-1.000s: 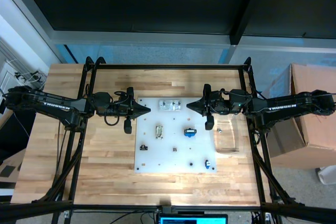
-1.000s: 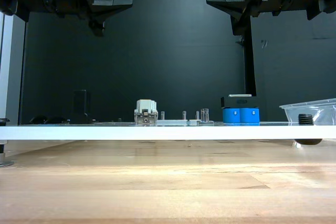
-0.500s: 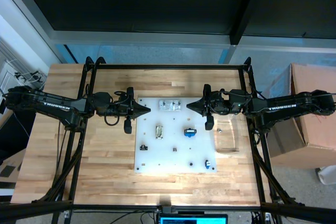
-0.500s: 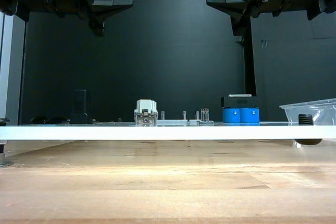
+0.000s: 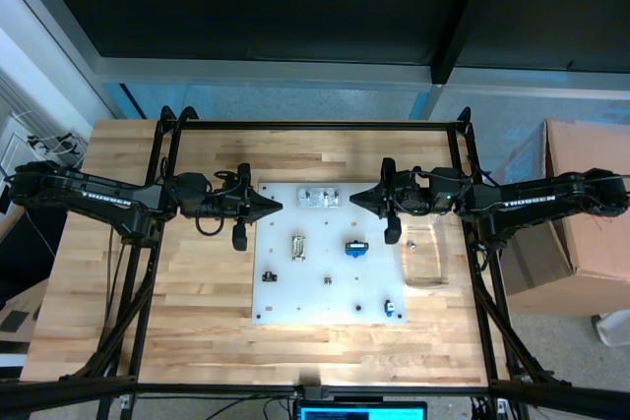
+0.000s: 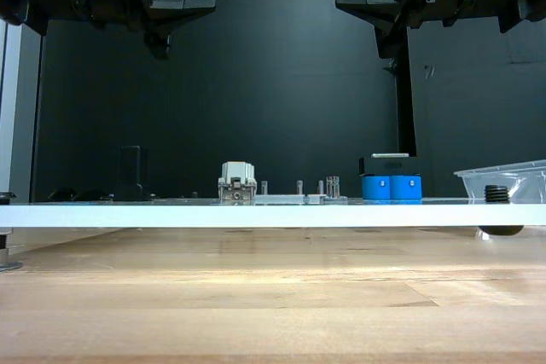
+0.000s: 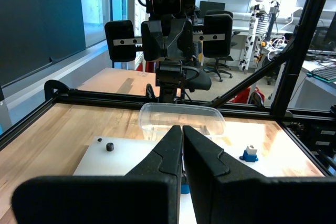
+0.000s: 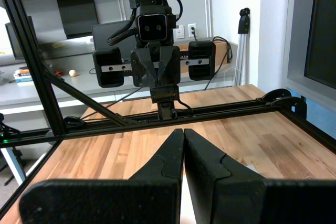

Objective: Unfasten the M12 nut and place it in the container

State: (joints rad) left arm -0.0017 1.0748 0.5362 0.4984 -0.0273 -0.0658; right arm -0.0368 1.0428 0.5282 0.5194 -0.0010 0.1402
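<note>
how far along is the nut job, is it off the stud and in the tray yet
Looks done: the stud shows bare ribs, and a small silver nut seems to lie free inside the clear tray. In hand: nothing. The left end effector and right end effector are both shut and empty, raised above the board. Left to do: nothing that I can see.

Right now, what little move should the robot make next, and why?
Probably none but parking: the stud shows bare ribs, and a small silver nut seems to lie in the clear container. The left gripper and right gripper both hang shut and empty, high over the white board.
</note>
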